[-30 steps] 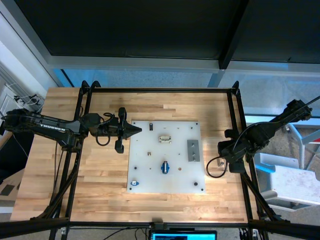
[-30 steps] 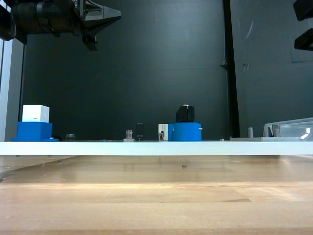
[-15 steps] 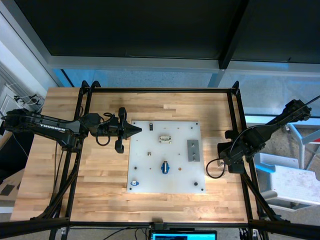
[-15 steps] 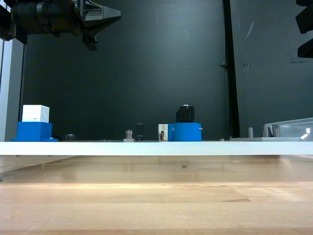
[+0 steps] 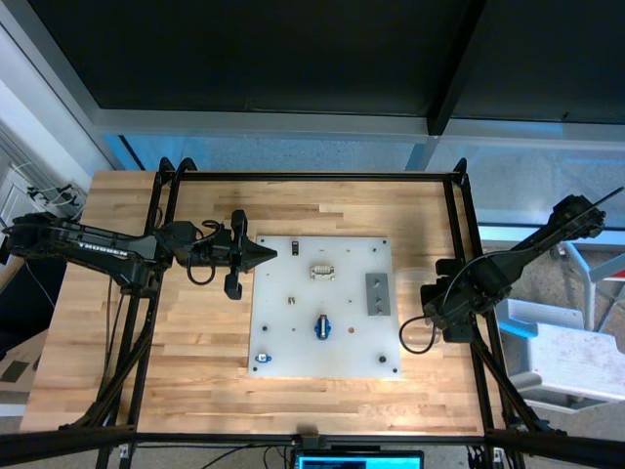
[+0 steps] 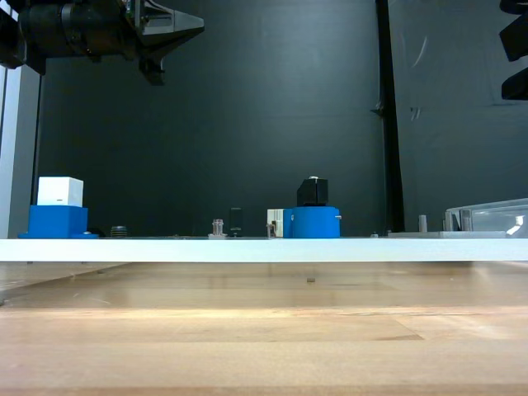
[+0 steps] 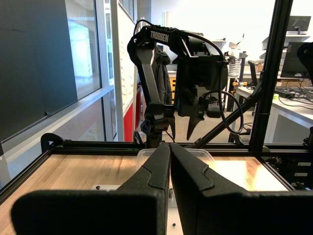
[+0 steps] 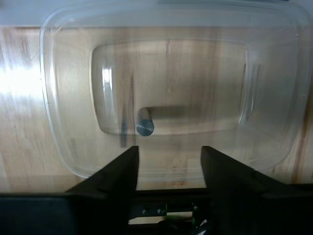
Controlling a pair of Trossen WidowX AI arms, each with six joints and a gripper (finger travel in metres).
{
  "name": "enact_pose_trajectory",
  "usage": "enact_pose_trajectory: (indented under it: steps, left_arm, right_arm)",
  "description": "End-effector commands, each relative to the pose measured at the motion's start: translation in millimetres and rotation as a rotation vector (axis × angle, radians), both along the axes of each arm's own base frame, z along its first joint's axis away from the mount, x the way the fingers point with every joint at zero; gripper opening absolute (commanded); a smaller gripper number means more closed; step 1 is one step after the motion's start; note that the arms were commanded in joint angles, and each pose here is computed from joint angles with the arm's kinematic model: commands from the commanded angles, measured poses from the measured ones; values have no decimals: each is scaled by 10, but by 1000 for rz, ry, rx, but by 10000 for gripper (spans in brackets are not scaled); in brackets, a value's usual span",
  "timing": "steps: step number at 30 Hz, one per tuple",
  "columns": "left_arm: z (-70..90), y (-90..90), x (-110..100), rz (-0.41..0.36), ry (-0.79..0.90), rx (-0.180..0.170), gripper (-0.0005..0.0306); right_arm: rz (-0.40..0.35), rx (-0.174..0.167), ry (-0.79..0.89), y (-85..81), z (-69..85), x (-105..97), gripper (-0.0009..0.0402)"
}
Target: Pick the 16mm cylinder and place it in the taskboard
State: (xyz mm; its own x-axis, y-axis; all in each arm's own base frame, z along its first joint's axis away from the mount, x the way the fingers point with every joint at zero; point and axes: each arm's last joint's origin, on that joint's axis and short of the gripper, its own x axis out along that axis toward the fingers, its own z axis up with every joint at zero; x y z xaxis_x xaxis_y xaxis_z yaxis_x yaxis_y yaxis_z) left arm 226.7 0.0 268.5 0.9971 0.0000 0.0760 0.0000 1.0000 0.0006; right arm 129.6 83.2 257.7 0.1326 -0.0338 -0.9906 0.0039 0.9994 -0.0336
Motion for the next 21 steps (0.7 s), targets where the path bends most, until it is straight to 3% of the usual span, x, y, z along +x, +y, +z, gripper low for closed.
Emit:
enact_pose_trajectory:
  steps: [1,8,21]
  left_arm:
    - [1,0,1,0,0,0,0]
    - [1,1,1,0,0,0,0]
    - [1,0,1,0,0,0,0]
  right_arm:
    - [12,-6,-2,16,-6,-10,222]
    - [13,2,-21,39,-45,-1,276]
    - [25,2,-21,60,-237,-11,279]
